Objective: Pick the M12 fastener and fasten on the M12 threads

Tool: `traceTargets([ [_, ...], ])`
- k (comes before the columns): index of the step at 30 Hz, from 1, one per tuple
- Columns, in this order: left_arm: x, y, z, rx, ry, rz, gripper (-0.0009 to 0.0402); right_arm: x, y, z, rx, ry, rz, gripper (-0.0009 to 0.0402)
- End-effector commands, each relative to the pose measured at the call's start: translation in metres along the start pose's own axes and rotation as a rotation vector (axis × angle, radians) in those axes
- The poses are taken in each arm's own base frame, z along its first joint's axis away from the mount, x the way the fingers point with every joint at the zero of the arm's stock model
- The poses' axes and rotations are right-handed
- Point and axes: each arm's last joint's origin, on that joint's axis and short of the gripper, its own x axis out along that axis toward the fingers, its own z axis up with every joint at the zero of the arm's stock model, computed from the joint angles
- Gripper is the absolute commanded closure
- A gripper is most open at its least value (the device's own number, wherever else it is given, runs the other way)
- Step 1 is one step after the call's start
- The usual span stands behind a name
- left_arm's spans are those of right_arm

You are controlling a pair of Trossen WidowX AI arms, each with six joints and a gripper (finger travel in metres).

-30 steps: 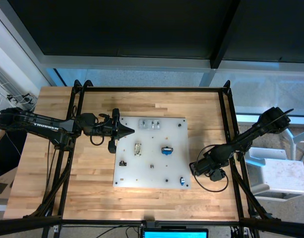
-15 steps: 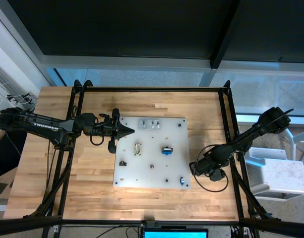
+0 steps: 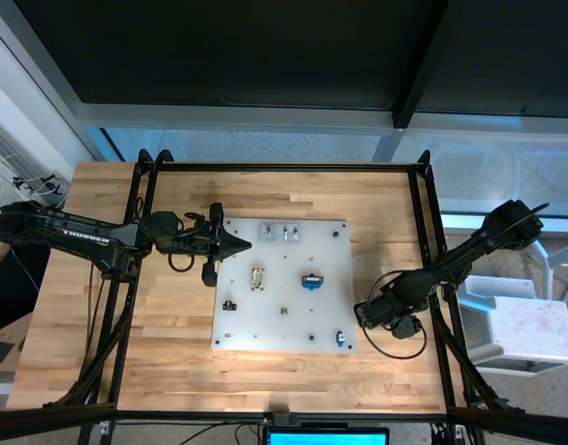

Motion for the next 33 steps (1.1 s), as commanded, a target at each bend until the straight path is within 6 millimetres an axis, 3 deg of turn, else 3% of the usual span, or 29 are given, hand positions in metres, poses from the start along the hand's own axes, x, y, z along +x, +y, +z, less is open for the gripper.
traceTargets([
  [1, 0.0, 0.0, 0.0, 0.0, -0.001, 0.0, 0.0393, 0.0, -0.001, 0.0, 0.002, -0.001, -0.005, 0.0334],
  [7, 0.0, 0.0, 0.0, 0.0, -0.001, 0.0, 0.0393, -0.014, -0.002, 0.001, 0.003, -0.004, -0.019, 0.0334],
  [20, 0.0, 0.0, 0.0, 0.0, -0.001, 0.0, 0.0393, -0.072, -0.014, 0.007, 0.004, -0.01, -0.045, 0.0334],
  [27, 0.0, 0.0, 0.0, 0.0, 0.0, 0.0, 0.0393, -0.089, -0.034, 0.007, 0.023, -0.011, -0.057, 0.0334],
  [33, 0.0, 0.0, 0.0, 0.0, 0.0, 0.0, 0.0393, -0.096, -0.063, 0.007, 0.048, -0.01, -0.058, 0.0334],
])
